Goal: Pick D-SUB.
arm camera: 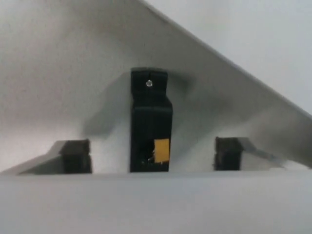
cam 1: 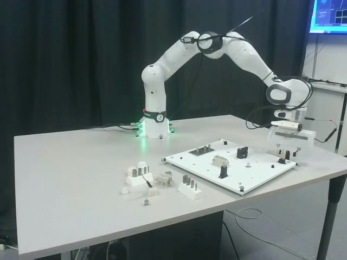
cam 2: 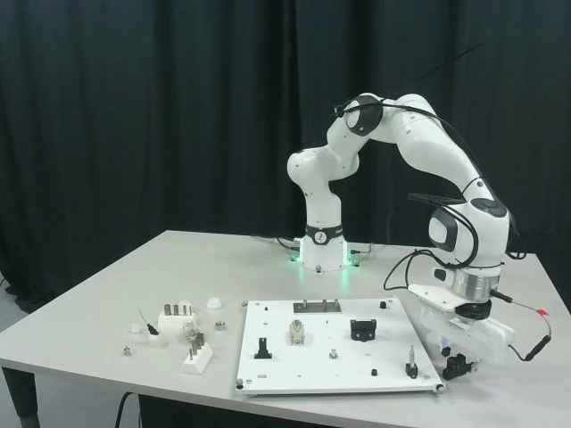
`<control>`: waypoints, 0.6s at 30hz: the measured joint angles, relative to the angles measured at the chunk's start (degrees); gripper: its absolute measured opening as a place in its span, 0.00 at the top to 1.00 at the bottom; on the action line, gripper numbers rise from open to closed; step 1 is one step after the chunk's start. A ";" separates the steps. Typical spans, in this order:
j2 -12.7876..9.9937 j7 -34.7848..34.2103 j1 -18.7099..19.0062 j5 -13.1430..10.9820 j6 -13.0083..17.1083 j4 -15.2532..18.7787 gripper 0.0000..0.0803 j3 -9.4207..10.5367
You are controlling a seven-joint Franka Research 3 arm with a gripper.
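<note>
The gripper (arm camera: 152, 156) hangs at the corner of the white board (cam 2: 312, 370) farthest from the small parts, its fingers (arm camera: 75, 156) spread wide on either side of a black block (arm camera: 150, 126) standing upright midway between them. Judged to be the D-SUB piece, the block sits directly below the gripper, long axis running across the finger gap; it is narrow, with one small screw near one end

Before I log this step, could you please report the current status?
Gripper open, fingertips either side of black upright block at white board edge. Block not gripped. Nothing in the way.
</note>
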State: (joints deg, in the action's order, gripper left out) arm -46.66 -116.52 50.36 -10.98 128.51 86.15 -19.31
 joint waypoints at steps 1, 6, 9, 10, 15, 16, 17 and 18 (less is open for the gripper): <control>0.00 -0.21 0.17 0.00 0.02 0.04 0.17 -0.16; 0.00 -0.71 0.82 0.00 0.22 0.24 0.37 -0.84; 0.00 -0.95 1.13 0.00 0.36 0.33 0.59 -1.16; -0.01 -0.96 1.24 0.00 0.41 0.35 0.59 -1.27; -0.02 -0.96 1.56 0.00 0.57 0.37 0.81 -1.49; -0.02 -0.96 1.60 0.00 0.62 0.37 0.81 -1.50; -0.02 -0.96 1.64 0.00 0.65 0.37 0.81 -1.51; -0.03 -0.95 1.68 0.00 0.69 0.37 0.81 -1.52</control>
State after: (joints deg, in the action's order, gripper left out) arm -46.69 -117.47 52.04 -10.98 129.21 86.52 -20.84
